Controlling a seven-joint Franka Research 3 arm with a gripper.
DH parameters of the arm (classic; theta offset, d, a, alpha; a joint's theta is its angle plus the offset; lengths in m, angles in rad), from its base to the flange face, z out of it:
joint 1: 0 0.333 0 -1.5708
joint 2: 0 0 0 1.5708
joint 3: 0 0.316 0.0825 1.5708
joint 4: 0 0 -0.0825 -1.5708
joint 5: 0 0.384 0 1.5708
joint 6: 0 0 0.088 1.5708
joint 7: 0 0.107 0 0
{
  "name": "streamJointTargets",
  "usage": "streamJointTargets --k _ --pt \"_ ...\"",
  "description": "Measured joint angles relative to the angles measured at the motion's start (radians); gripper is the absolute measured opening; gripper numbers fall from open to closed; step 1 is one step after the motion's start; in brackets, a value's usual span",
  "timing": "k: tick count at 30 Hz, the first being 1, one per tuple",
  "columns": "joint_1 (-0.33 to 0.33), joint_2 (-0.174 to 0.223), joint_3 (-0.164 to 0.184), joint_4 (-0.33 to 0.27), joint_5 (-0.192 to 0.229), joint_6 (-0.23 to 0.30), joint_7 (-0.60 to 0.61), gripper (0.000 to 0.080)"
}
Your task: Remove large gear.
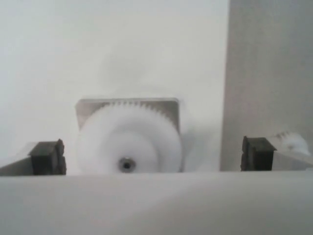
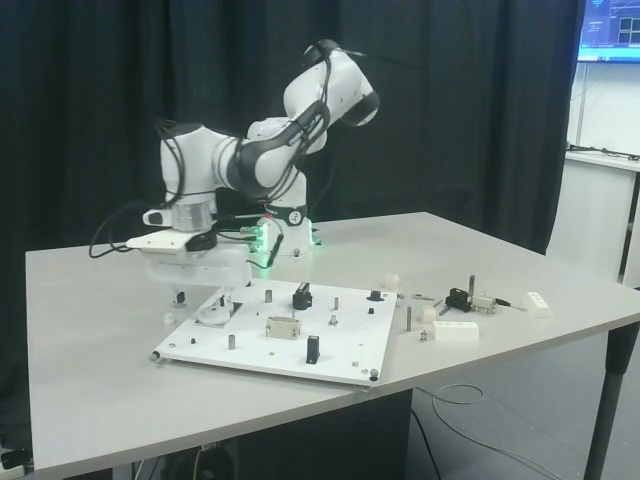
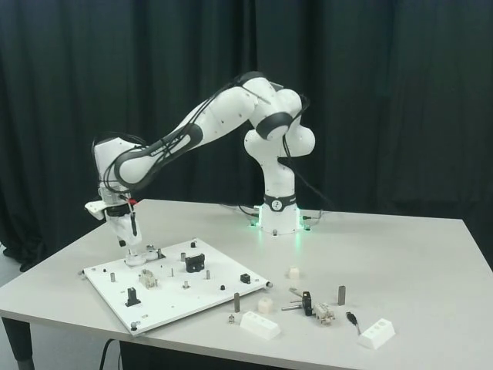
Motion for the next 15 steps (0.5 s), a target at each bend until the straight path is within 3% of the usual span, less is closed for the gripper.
streamJointTargets --k 10,12,15 --pt "-0.071 -0.286 0.249 -0.170 -0.292 0.353 0.180 0.0800" --pt "-0.088 -0.330 0.281 -0.208 -0.326 0.407 0.191 0.0800" --pt "-0.099 -0.373 0.301 -0.255 -0.343 0.468 0.191 0.0800"
